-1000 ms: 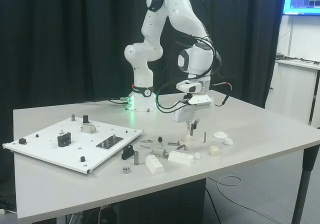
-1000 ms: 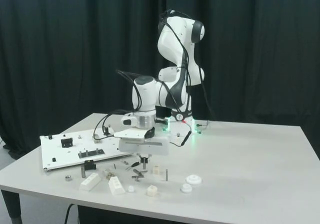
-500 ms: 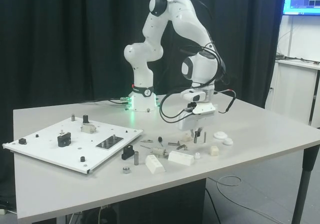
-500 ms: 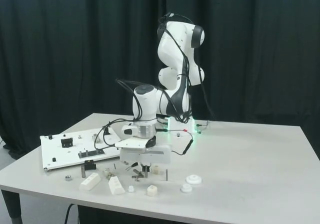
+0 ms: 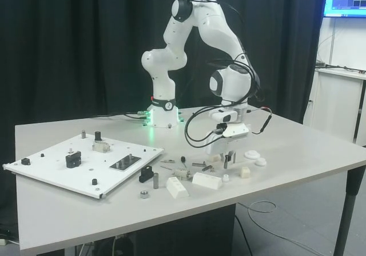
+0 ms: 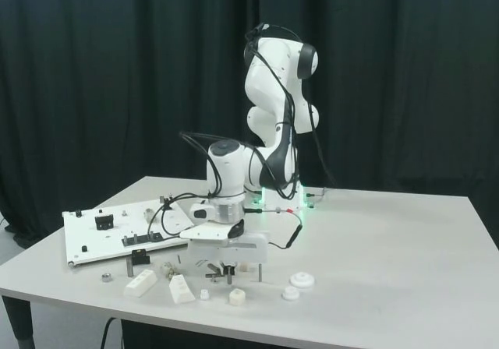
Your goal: Place round peg 3.
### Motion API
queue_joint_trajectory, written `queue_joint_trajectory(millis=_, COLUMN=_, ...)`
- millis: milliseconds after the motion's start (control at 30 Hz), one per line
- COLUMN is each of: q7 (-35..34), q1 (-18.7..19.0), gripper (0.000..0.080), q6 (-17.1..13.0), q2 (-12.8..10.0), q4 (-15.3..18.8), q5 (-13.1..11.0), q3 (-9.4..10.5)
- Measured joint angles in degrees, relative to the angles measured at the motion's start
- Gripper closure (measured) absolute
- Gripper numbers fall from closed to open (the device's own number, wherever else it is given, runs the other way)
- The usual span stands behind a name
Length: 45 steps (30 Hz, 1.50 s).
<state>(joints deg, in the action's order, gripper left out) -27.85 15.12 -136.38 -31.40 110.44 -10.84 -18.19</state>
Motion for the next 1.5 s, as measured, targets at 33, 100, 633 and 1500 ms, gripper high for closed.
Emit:
queue_joint_trajectory(millis=33, q7=0.0, q1=-0.04, gripper=0.0698, q6=0.0, q2=-0.08, q4=-0.05, q5=-0.01, q3=0.07)
queue_joint_trajectory(millis=100, q7=-0.01, q1=-0.17, gripper=0.0698, q6=0.0, q2=-0.26, q4=-0.17, q5=-0.02, q3=0.25)
queue_joint_trajectory(millis=633, q7=-0.24, q1=-0.67, gripper=0.0698, q6=0.03, q2=-1.38, q4=-1.03, q5=-1.01, q3=0.88)
queue_joint_trajectory(millis=1500, q7=-2.48, q1=-1.92, gripper=0.0052, q6=5.42, q2=-1.36, q4=-5.81, q5=-1.14, q3=0.46)
